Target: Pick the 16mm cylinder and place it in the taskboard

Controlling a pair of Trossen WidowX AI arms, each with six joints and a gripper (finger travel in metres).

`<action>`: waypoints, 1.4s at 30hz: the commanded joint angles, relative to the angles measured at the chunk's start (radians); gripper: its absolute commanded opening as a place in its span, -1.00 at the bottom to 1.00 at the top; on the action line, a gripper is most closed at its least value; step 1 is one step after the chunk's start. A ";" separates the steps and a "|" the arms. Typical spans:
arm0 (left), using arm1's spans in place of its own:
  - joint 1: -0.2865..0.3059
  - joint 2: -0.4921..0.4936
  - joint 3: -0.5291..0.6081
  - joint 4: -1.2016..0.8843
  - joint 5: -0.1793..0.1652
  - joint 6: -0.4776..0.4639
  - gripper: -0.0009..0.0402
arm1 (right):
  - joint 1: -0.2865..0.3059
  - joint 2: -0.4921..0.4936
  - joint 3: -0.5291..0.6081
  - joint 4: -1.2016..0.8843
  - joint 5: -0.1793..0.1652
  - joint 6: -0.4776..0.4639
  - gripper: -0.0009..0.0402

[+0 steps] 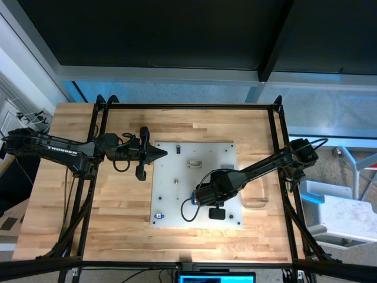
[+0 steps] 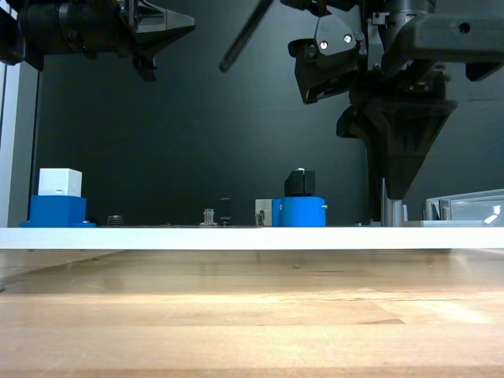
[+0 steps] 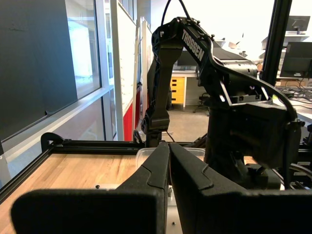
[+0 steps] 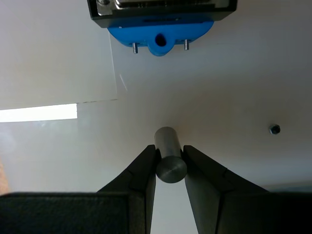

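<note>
The 16mm cylinder [image 4: 168, 156], a short pale grey metal peg, is gripped between the fingers of my right gripper [image 4: 169, 152], which is shut on it. In the low view the cylinder [image 2: 391, 211] hangs upright under the right gripper [image 2: 392, 189], its lower end at the level of the taskboard [image 2: 236, 238] surface. From above, the right gripper [image 1: 197, 197] is over the near middle of the white taskboard [image 1: 177, 200]. My left gripper [image 1: 160, 153] is shut and empty, held high over the board's far left edge.
A clear plastic tray [image 1: 256, 191] lies just off the board's right edge. On the board stand a blue knob [image 2: 303, 211], a silver connector [image 1: 193, 163], and a blue mount with a white cube [image 2: 59, 197]. A blue-based connector [image 4: 158, 29] lies just beyond the cylinder.
</note>
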 commanded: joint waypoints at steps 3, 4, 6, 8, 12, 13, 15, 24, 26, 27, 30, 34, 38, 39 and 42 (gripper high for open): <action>0.000 0.000 0.000 0.000 0.000 0.000 -0.96 | 0.001 -0.008 0.005 -0.007 0.005 -0.001 -0.82; 0.000 0.000 0.000 0.000 0.000 0.000 -0.96 | 0.000 -0.008 0.005 -0.007 0.005 -0.001 -0.82; 0.000 0.000 0.000 0.000 0.000 0.000 -0.96 | 0.001 -0.008 0.005 -0.007 0.005 -0.003 -0.82; 0.000 0.000 0.000 0.000 0.000 0.000 -0.96 | 0.001 -0.008 0.004 -0.006 0.005 -0.003 -0.82; 0.000 0.000 0.000 0.000 0.000 0.000 -0.96 | 0.001 -0.008 -0.005 0.011 0.004 -0.011 -0.82; 0.000 0.000 0.000 0.000 0.000 0.000 -0.96 | 0.001 -0.007 -0.008 0.016 0.003 -0.011 -0.82; 0.000 0.000 0.000 0.000 0.000 0.000 -0.96 | 0.001 -0.004 -0.012 0.024 0.002 -0.011 -0.82; 0.000 0.000 0.000 0.000 0.000 0.000 -0.96 | 0.001 0.008 -0.014 0.037 0.002 -0.012 -0.82; 0.000 0.000 0.000 0.000 0.000 0.000 -0.96 | 0.001 0.008 -0.015 0.039 0.002 -0.013 -0.82; 0.000 0.000 0.000 0.000 0.000 0.000 -0.96 | 0.001 0.008 -0.017 0.042 0.002 -0.013 -0.82; 0.000 0.000 0.000 0.000 0.000 0.000 -0.96 | 0.001 0.008 -0.023 0.048 0.002 -0.012 -0.82; 0.000 0.000 0.000 0.000 0.000 0.000 -0.96 | 0.000 0.008 -0.027 0.056 0.002 -0.012 -0.82; 0.000 0.000 0.000 0.000 0.000 0.000 -0.96 | 0.000 0.008 -0.029 0.056 0.002 -0.012 -0.82; 0.000 0.000 0.000 0.000 0.000 0.000 -0.96 | 0.001 0.008 -0.030 0.056 0.002 -0.012 -0.82; 0.000 0.000 0.000 0.000 0.000 0.000 -0.96 | 0.000 0.008 -0.035 0.060 0.002 -0.011 -0.82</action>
